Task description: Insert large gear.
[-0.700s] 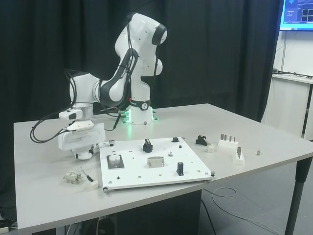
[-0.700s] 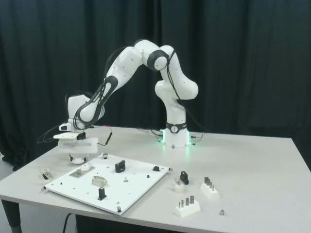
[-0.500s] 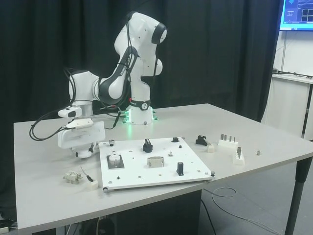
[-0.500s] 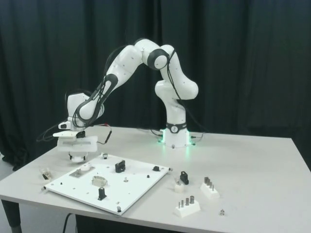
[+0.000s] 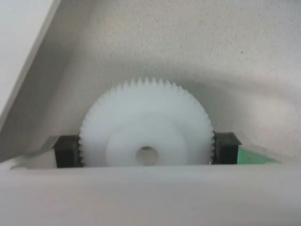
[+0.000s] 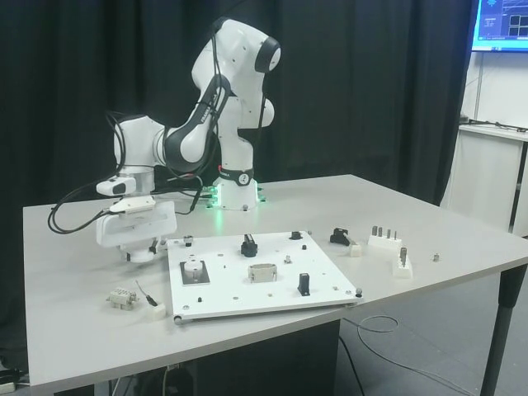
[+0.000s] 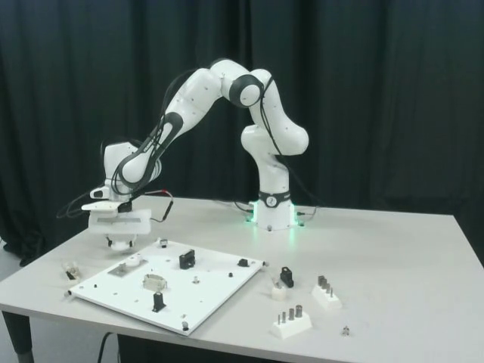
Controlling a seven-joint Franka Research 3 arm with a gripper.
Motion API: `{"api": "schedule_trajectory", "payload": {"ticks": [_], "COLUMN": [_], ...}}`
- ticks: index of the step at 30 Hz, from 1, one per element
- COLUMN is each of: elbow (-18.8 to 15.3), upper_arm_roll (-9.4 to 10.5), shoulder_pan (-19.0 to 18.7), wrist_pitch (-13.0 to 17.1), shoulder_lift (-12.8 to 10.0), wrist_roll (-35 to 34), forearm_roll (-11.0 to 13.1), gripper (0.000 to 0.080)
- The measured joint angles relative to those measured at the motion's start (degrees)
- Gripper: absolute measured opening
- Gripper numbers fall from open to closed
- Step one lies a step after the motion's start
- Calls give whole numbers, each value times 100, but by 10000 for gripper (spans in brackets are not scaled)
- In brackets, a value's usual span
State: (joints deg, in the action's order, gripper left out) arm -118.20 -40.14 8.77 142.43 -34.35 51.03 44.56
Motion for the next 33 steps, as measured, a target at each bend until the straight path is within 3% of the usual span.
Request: {"api": "schedule_trajectory", "payload": {"ticks": [19, 33], "elbow": [34, 233], "upper_arm_roll": [-11, -10], "shoulder_pan": [-28, -128], "wrist_pitch": [-144, -392], "shoulder_lift": [90, 190], "wrist_roll": [-177, -1113], "forearm_roll": [-3, -19], "gripper": [596, 596]}}
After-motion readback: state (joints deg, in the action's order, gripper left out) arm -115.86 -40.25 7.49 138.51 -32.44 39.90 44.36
